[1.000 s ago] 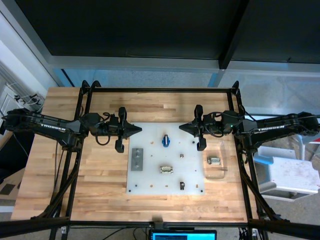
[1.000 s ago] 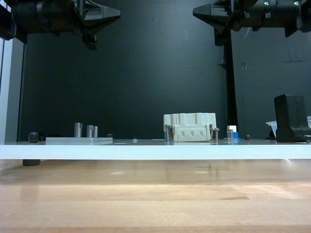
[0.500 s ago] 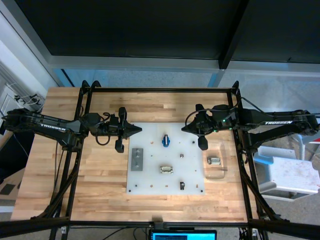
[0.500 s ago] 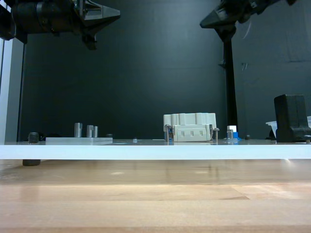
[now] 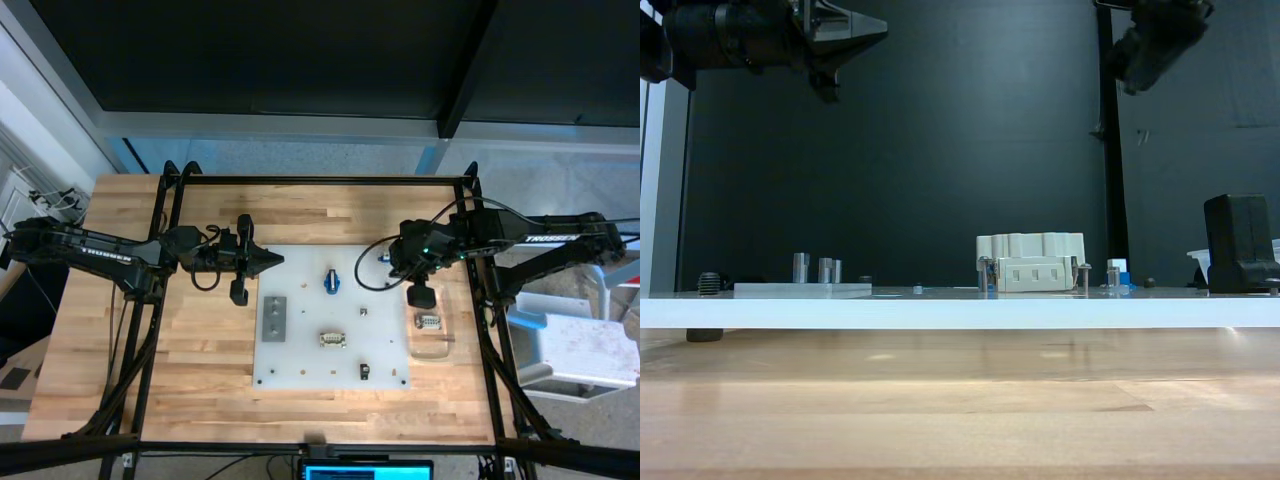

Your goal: Pick the HAN10E connector and install in the HAN10E hub

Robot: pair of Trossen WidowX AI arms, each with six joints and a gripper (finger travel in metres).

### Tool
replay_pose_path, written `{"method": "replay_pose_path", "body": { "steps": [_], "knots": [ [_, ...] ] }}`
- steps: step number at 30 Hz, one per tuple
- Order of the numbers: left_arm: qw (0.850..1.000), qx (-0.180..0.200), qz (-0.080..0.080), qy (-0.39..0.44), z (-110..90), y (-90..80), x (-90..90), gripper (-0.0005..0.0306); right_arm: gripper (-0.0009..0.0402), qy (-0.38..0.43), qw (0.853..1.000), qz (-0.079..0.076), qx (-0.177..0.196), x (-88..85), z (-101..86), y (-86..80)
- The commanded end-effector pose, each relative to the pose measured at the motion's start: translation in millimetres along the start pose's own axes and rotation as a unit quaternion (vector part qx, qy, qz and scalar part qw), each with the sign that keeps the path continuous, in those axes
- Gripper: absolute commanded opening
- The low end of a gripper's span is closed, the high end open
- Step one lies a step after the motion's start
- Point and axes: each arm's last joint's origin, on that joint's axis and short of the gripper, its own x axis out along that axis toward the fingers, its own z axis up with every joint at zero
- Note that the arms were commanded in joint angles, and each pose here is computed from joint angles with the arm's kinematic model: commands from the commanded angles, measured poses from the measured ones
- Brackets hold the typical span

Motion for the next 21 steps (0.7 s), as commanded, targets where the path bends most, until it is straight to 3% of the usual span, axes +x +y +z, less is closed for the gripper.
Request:
{"method": "replay_pose_path", "body": {
  "steps": [1,8,21],
  "knots": [
    [1.0,0.0,0.0,0.0,0,0.0,0.1,0.0,0.0,0.033,0.999,0.002,-0.001,-2.4,-0.3,3.6],
    [1.0,0.0,0.0,0.0,0,0.1,0.1,0.0,0.0,0.094,0.996,0.006,-0.004,-7.7,-3.8,14.3],
    [1.0,0.0,0.0,0.0,0,0.0,0.1,0.0,0.0,0.105,0.994,0.007,0.006,-8.1,-6.5,17.8]
  ]
}}
